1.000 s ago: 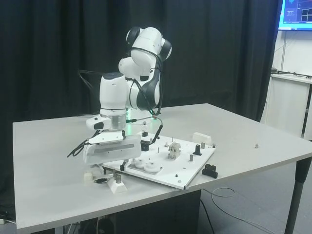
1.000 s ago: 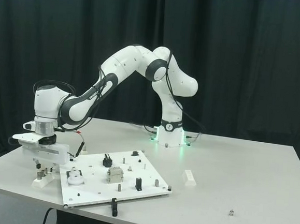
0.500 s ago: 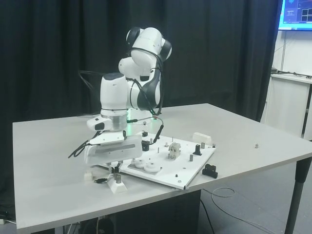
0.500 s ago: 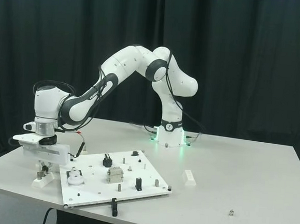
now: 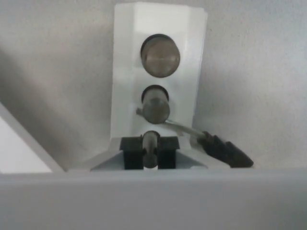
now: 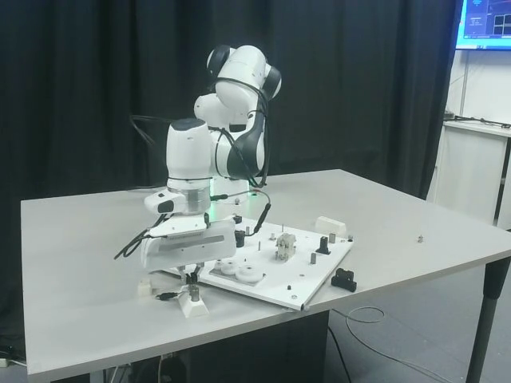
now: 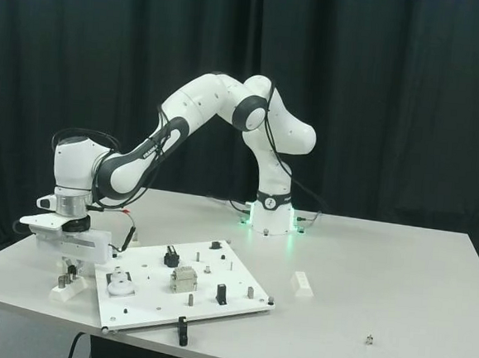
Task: Pick round peg 2.
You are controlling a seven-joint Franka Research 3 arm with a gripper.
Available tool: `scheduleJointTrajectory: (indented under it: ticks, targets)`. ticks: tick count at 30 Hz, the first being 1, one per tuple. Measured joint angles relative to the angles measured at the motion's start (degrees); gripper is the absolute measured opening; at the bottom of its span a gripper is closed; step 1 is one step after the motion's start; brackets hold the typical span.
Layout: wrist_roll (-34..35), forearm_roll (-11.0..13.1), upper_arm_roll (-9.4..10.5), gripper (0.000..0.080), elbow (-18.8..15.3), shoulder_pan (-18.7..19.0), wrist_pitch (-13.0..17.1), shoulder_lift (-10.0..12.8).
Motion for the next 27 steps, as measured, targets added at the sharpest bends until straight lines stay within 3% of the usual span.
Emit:
scheduleJointTrajectory:
  ticks: [6,18,27]
  targets:
    - [1.32,-0.12,-0.66,0.0058,1.75,0.00,-2.14,-0.01]
    - [3.83,-0.95,-3.57,0.0057,7.84,0.06,-10.07,-0.03]
    - [6.27,-1.80,-5.01,0.0057,12.38,0.05,-14.19,-0.03]
